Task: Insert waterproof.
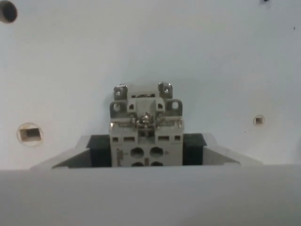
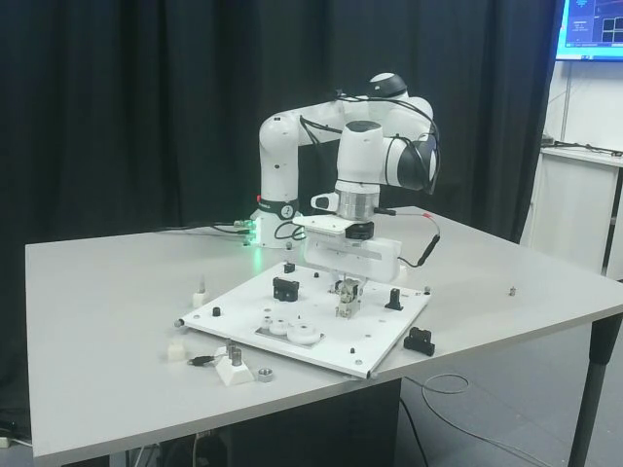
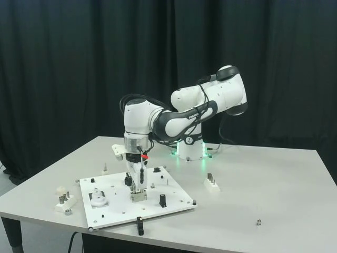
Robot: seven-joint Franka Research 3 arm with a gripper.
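White arm (image 3: 200,108) bolted at the far side of the grey table (image 2: 97,292), green light at its base. Upper links folded forward and down over the white board (image 2: 389,326), wrist pointing straight down, gripper (image 2: 346,292) hanging vertical above the board's middle.

Waterproof connector (image 1: 146,129) (grey housing with metal clamp and screws, round sockets on its face) clamped between the black fingers (image 1: 99,149), which close on its two sides. Seen from the wrist, centred under the gripper with the plain white board behind it. In both room views, connector low against the board, just under the fingertips (image 3: 138,191); whether it touches the board or a seat beneath cannot be told.

On the board, near the connector: a black block (image 2: 285,289) toward the arm's base, a small black upright piece (image 2: 393,299) to the other side, white round parts (image 2: 297,333) nearer the front edge. Off the board on the table: a black clip (image 2: 420,341) just beside the board's corner, a white fixture with a metal peg (image 2: 234,365) near the front corner, a small white block (image 2: 176,350), a small white post (image 2: 199,292), and a white holder (image 3: 211,184) well apart toward the base.
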